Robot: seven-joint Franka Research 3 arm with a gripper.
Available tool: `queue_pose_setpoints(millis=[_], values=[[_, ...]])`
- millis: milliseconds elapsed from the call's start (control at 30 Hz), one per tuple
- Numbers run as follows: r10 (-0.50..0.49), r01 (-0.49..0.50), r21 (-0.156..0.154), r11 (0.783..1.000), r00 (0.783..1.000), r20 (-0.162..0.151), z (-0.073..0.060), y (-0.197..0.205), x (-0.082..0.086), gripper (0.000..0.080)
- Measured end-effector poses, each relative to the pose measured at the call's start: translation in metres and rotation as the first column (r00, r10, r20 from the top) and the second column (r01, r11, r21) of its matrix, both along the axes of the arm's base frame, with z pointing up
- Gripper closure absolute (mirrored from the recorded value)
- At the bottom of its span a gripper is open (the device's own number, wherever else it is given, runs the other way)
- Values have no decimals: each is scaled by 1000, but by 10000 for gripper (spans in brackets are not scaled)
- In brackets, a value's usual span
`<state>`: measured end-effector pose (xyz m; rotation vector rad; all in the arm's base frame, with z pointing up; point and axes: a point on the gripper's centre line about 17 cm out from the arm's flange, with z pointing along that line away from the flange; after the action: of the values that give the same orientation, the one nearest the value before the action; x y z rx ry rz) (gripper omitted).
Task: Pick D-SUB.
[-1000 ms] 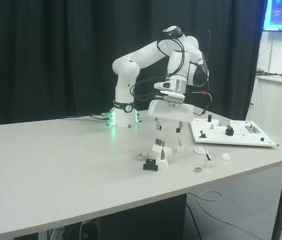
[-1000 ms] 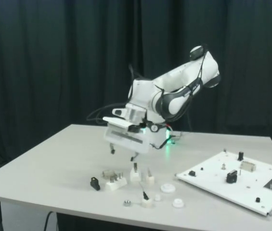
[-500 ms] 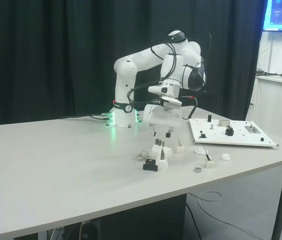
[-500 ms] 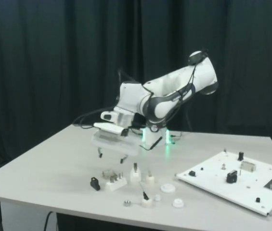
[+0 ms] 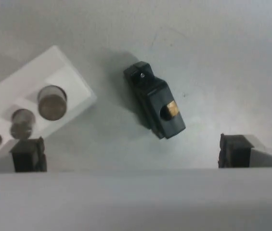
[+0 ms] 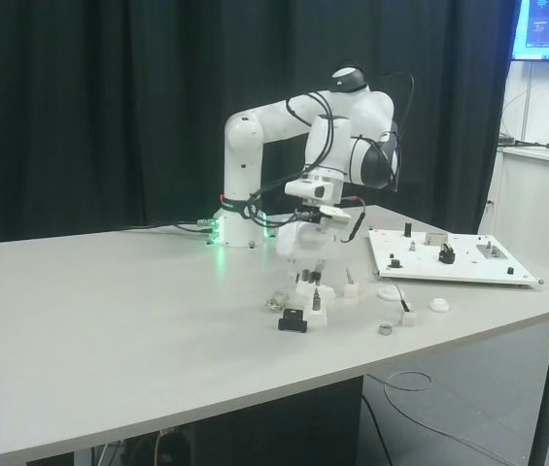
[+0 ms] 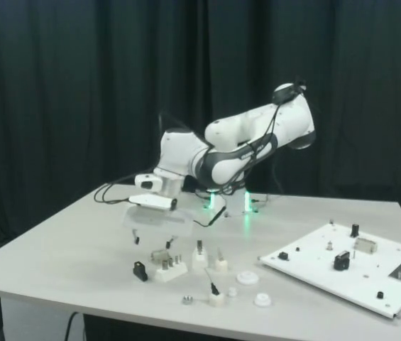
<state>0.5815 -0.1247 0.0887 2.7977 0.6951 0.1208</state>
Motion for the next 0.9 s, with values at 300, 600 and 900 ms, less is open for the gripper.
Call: queue_pose_setpoints(millis=[300,600,900], values=[[92,-93,-6,996,995,-39,-10,-13,5,3],[154,-156,-26,987,986,-61,-11,-25,8,3],[202,-205,-36,978,975,-93,-10,-33,10,3]])
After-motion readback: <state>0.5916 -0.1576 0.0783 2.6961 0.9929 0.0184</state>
